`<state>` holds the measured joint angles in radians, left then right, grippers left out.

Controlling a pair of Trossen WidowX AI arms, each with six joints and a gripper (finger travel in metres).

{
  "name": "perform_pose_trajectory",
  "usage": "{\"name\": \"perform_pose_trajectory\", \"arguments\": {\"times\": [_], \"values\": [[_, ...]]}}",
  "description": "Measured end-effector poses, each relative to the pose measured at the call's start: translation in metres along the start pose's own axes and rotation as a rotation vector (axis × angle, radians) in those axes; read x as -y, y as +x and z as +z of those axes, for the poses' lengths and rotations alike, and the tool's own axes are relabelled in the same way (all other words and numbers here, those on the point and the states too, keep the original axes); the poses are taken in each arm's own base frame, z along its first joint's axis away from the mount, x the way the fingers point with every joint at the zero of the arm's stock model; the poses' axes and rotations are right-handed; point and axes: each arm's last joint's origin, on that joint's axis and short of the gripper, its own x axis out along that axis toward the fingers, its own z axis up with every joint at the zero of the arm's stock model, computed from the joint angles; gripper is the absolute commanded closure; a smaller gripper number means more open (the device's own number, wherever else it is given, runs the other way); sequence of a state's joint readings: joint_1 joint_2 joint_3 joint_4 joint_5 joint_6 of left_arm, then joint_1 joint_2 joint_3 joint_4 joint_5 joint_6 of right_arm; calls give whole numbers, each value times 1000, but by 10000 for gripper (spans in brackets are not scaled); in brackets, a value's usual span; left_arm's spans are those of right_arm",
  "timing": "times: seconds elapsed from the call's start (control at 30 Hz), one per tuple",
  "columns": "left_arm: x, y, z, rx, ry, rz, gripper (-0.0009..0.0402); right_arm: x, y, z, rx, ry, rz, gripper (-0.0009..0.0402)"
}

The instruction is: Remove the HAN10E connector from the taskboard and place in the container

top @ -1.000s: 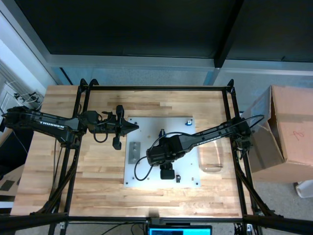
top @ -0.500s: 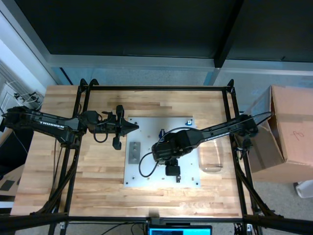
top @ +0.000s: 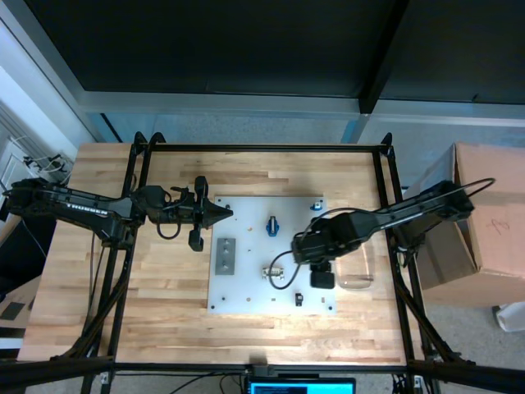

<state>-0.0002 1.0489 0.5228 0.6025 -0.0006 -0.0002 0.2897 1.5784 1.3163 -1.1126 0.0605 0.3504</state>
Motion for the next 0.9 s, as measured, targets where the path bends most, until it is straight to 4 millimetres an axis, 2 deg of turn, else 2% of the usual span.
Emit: {"name": "perform_pose_trajectory", "arguments": {"times": [0.53,0.73,0.9], "values": [[0,0,0,-1,0,0,393,21,9,-84,-35,46,-6,381],[0,0,0,0,0,0,393,25,13,-106,-35,64,-3,367],[0,0,0,0,0,0,393,25,26,-117,-62,73,-13,357]]}}
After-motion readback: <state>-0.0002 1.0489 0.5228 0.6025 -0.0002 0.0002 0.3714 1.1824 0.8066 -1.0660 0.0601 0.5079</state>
